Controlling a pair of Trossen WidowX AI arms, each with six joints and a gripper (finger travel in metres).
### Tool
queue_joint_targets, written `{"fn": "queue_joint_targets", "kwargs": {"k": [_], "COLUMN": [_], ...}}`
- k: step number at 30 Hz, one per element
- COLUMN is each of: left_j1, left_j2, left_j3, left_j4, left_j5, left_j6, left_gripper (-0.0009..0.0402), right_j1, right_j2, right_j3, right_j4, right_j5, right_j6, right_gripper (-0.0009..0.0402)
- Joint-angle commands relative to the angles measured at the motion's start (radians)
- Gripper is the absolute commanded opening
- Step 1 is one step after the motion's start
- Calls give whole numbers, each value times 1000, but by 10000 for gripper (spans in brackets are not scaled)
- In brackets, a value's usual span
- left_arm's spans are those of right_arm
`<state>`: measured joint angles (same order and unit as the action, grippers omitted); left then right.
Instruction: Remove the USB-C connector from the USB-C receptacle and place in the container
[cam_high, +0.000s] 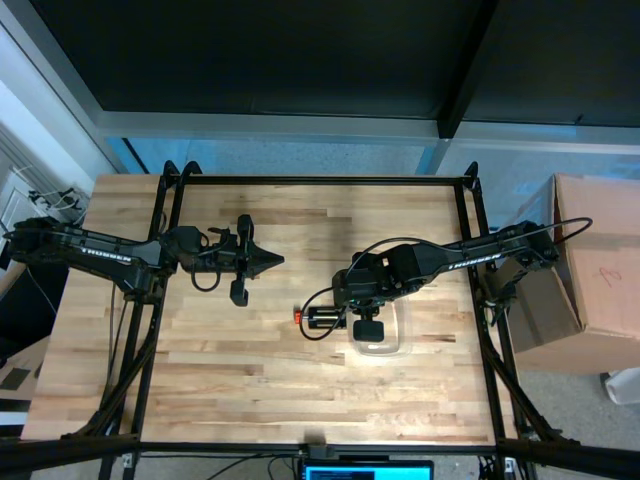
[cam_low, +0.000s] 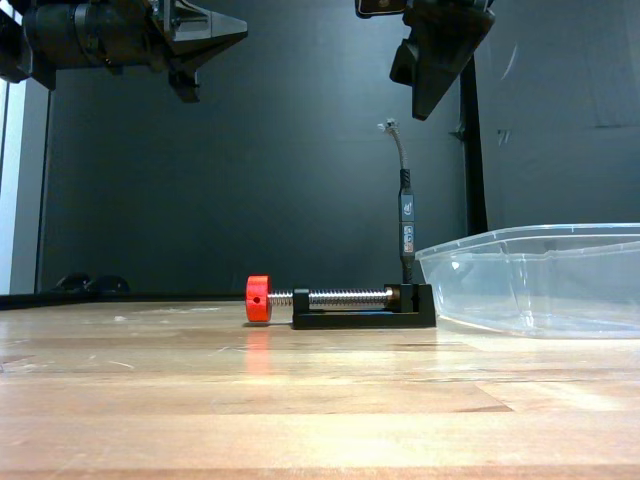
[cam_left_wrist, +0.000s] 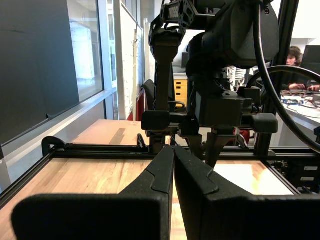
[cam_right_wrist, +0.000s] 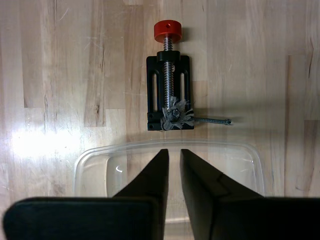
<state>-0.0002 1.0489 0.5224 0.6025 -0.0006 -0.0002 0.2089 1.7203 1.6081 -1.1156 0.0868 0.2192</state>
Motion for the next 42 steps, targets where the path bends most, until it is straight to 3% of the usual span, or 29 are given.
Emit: {"fn": "queue_joint_targets", "kwargs": {"k": [1,11,17,35,42], "left_j1": [0,0,0,0,0], "left_j2": [0,0,0,0,0], "left_j3": [0,0,0,0,0], "left_j4": [0,0,0,0,0], "left_j5": [0,0,0,0,0], "left_j6": [0,0,0,0,0], "left_gripper": [0,0,0,0,0], "right_j1": [0,1,1,3,3], "right_j2": [0,23,37,134,134], "right_j3": [0,1,1,-41,-100], "right_j4": [0,8,28,103,174], "right_j5": [0,-1,-2,0,-1], "right_j6": [0,0,1,0,0], "right_gripper": [70,168,199,204,184]}}
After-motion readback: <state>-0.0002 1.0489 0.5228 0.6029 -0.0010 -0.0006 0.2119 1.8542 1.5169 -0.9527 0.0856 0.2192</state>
